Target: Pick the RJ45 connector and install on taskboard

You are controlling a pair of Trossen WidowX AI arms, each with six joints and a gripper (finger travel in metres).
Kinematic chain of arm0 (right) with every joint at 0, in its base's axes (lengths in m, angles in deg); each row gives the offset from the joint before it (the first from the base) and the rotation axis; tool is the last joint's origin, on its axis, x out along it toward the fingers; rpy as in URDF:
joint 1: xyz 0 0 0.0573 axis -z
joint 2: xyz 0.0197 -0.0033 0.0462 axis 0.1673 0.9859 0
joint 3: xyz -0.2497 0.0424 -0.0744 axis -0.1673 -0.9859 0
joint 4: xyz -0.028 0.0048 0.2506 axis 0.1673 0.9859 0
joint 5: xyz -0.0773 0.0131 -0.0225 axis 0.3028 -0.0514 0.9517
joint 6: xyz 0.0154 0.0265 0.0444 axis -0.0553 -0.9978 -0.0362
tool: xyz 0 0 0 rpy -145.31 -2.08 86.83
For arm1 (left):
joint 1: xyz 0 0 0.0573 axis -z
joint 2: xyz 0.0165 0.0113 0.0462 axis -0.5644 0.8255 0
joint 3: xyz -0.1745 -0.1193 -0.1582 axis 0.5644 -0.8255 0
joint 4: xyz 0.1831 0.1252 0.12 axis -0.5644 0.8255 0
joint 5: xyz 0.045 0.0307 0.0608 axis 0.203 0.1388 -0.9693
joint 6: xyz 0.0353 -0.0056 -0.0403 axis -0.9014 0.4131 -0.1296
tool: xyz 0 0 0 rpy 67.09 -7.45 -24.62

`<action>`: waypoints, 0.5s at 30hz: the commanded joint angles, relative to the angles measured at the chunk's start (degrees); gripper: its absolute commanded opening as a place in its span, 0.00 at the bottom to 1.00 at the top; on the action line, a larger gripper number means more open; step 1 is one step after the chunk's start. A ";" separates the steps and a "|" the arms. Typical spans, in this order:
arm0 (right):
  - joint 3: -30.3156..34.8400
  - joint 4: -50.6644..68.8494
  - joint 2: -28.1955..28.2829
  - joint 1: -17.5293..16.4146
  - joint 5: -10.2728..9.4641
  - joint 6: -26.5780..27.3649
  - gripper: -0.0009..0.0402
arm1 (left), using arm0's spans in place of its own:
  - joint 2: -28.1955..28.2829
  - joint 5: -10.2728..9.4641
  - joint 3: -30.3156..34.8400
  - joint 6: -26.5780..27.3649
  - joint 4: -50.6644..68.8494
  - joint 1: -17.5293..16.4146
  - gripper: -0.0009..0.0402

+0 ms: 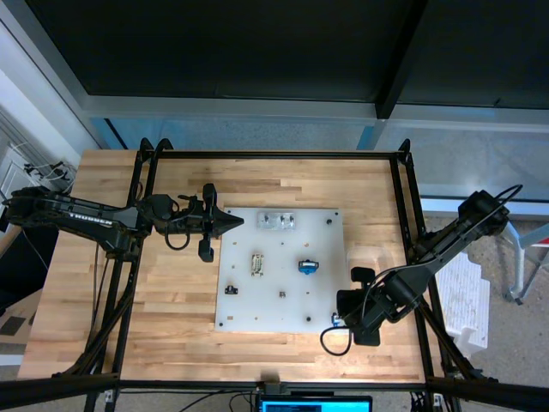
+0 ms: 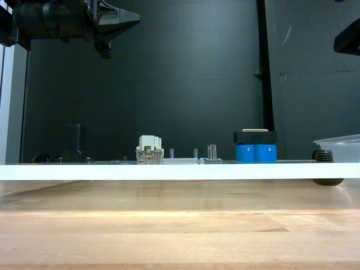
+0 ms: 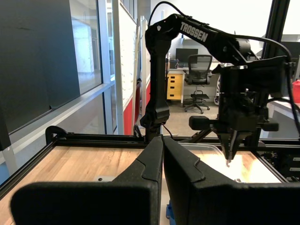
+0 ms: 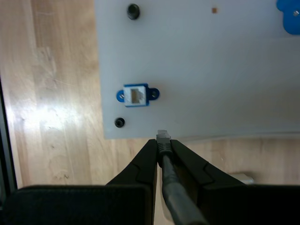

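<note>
The taskboard (image 1: 279,275) is a white square panel lying in the middle of the table. My right gripper (image 4: 162,143) is shut on a grey cable just behind the RJ45 connector (image 4: 162,134), whose pale plug sticks out past the fingertips. The plug hovers over the board's edge (image 4: 211,70), a short way from a small blue socket fixture (image 4: 137,94). In the high view the right gripper (image 1: 347,313) is at the board's near right corner. My left gripper (image 1: 230,221) is held high over the board's far left edge, shut and holding nothing.
On the board stand a cream socket (image 1: 256,264), a blue fixture (image 1: 307,267) and a silver block (image 1: 278,221). The grey cable loops over the table (image 1: 330,341) near the front. A clear tray (image 2: 339,142) sits at the right. A black frame (image 1: 403,223) rings the table.
</note>
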 commanded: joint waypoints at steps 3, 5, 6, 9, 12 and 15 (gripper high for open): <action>1.57 -0.24 1.86 0.00 0.04 0.31 0.02 | 0.02 0.00 0.02 0.00 -0.02 -0.02 0.02; 2.03 -0.31 2.56 0.00 0.02 0.15 0.02 | 0.02 0.00 0.02 -0.02 -0.02 0.00 0.02; 2.23 -0.42 2.80 0.00 0.02 0.15 0.02 | 0.00 0.00 0.02 0.00 -0.02 -0.02 0.02; 3.17 -0.37 3.87 0.00 0.02 0.63 0.02 | 0.02 0.00 0.02 0.00 -0.02 -0.02 0.02; 4.48 -0.22 5.18 0.07 -0.02 1.57 0.02 | 0.02 0.00 0.02 0.00 -0.02 0.00 0.02; 5.38 -0.35 6.27 0.17 0.00 2.32 0.02 | 0.00 0.00 0.02 0.00 -0.02 0.00 0.02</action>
